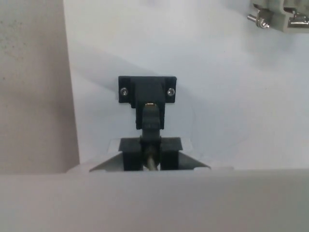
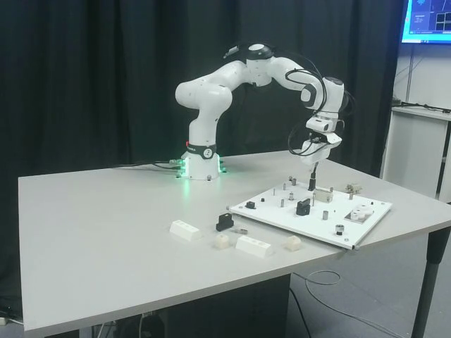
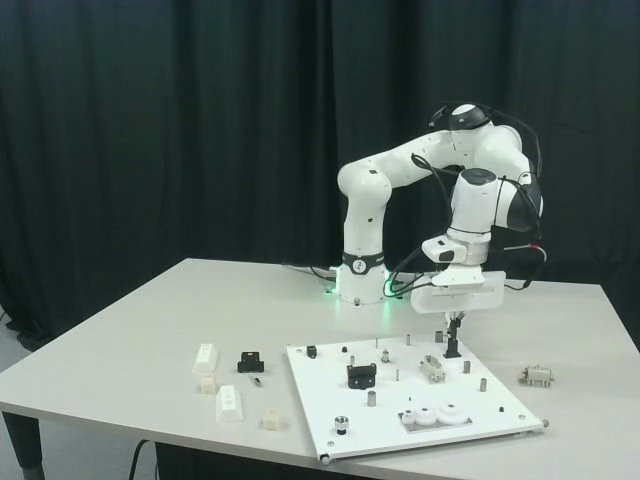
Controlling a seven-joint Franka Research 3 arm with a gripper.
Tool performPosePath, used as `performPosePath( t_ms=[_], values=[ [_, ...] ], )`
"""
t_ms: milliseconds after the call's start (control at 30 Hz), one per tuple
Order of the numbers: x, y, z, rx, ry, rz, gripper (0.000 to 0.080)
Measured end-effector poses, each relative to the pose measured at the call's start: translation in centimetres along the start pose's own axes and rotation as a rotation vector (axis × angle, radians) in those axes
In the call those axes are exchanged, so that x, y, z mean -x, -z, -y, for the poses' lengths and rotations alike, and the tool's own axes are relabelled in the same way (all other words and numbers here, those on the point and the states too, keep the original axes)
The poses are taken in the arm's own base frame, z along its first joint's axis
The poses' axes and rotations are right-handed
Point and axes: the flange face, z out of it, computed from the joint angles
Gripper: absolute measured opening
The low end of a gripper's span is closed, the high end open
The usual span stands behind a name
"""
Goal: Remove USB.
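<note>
In the wrist view a black USB socket block [image 1: 147, 92] is screwed onto the white board [image 1: 231, 106]. A black USB plug [image 1: 150, 121] stands at its opening, with a bit of the metal tip showing. My gripper [image 1: 150, 153] is shut on the plug, one black fingertip on each side. Seen from the first room view, the gripper [image 2: 313, 163] hangs over the far edge of the board [image 2: 370, 222] with the plug [image 2: 312, 182] pointing down. The second room view has the gripper [image 3: 452, 322] directly above the socket [image 3: 452, 351].
The board [image 3: 310, 400] carries small pegs, a black block [image 3: 360, 375] and white gears [image 3: 435, 417]. A grey connector [image 3: 536, 376] lies on the table beside the board. White blocks [image 2: 185, 228] and a black piece [image 2: 224, 222] lie on the table near the board's other side.
</note>
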Motion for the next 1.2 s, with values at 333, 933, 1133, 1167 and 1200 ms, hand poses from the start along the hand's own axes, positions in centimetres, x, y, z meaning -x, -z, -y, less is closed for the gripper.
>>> performPosePath(
  t_ms=[333, 933, 1133, 1167, 1200],
  values=[
    [0.0, 0.0, -0.1, -0.004, -0.013, 0.005, 0.0071],
    [0.0, 0.1, -0.2, -0.008, -0.017, 0.009, 0.0071],
    [0.0, 0.7, -0.4, -0.017, -0.022, 0.011, 0.0071],
    [0.0, 1.0, -0.4, -0.021, -0.023, 0.012, 0.0071],
    [0.0, 1.3, -0.5, -0.025, -0.024, 0.013, 0.0071]
  ],
)
